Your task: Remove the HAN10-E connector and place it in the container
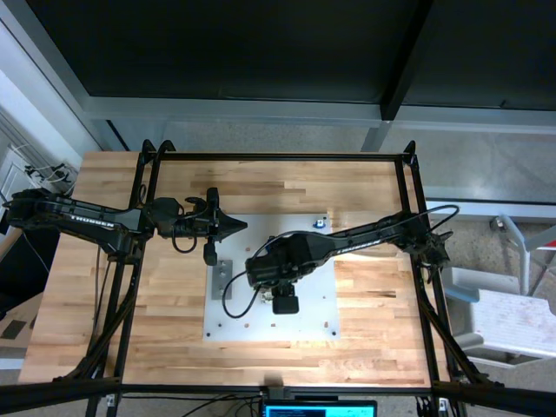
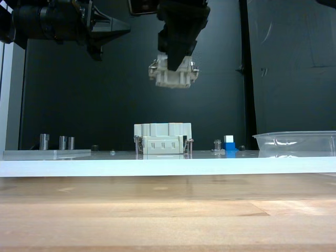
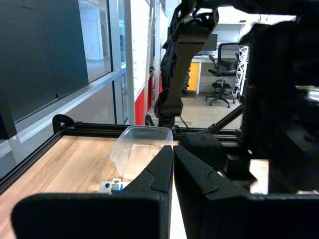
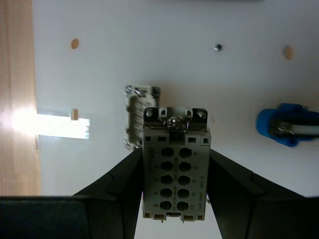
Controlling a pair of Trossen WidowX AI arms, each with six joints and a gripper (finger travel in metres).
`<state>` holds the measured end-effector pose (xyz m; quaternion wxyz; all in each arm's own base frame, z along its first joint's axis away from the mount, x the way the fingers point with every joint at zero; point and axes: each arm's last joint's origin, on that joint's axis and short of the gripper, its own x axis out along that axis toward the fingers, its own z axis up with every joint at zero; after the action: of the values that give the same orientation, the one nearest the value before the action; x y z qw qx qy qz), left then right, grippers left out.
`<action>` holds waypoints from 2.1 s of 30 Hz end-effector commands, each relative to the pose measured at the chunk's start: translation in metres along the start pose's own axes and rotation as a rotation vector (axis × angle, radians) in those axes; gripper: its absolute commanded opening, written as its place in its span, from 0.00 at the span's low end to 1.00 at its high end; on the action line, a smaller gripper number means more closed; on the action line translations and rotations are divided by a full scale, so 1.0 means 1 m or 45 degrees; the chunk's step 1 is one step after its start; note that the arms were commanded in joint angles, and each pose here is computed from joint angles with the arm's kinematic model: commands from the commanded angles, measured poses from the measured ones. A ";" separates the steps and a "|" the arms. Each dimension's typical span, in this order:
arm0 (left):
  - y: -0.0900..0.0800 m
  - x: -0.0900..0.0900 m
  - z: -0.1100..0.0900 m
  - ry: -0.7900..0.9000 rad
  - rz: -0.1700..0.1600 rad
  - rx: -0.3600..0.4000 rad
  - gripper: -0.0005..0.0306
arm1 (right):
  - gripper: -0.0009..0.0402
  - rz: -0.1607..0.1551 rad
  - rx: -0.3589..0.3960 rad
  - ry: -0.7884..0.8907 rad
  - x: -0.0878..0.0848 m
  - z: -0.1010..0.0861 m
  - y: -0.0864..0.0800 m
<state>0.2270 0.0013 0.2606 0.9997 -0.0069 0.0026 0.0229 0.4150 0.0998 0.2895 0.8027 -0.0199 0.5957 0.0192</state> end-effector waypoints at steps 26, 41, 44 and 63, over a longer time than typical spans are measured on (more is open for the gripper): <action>0.000 0.000 0.000 -0.001 0.000 0.000 0.02 | 0.14 -0.047 0.145 0.032 -0.022 -0.128 -0.060; 0.000 0.000 0.000 -0.001 0.000 0.000 0.02 | 0.14 -0.115 0.535 0.057 -0.024 -0.178 -0.093; 0.000 0.000 0.000 -0.001 0.000 0.000 0.02 | 0.14 -0.186 0.642 0.060 -0.025 -0.186 -0.097; 0.000 0.000 0.000 -0.001 0.000 0.000 0.02 | 0.14 -0.274 1.159 0.120 -0.012 -0.235 -0.113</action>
<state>0.2271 0.0013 0.2608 0.9997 -0.0069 0.0022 0.0231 0.1953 -0.0253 0.2356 0.7025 0.2663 0.5781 -0.3185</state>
